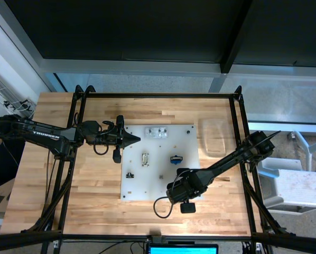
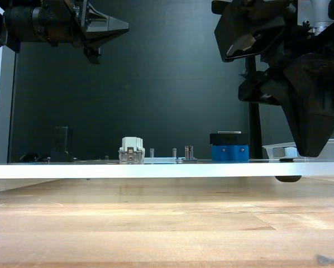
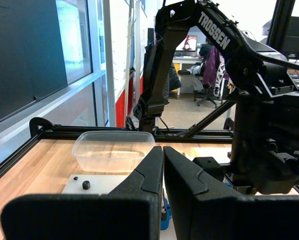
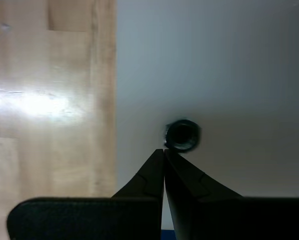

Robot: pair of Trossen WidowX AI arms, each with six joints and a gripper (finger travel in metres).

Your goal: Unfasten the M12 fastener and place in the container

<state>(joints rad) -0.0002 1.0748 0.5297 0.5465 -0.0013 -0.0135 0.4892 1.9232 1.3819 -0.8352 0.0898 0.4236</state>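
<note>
M12 nut point(image 4: 182, 135) is sitting on the white board point(image 1: 147, 180), on its stud as far as the low view shows. The right gripper point(image 4: 164, 150) is hovering just beside it, fingers pressed together and gripping nothing. The left gripper point(image 1: 137, 139) is hanging closed and empty over the board's far left edge. The container point(image 1: 213, 136) is lying well apart, off the board's far right corner.

The high camera looks down and away over the whole worktop point(image 1: 100, 185). The low camera sits level at the near edge, close to the white board point(image 2: 156, 169). The left wrist camera looks along the left gripper point(image 3: 163, 148), which is raised at the board's left edge, and sees across the board. The right wrist camera looks straight down along the right gripper point(image 4: 164, 150), close above the board's near right. All four views share the board.
</note>
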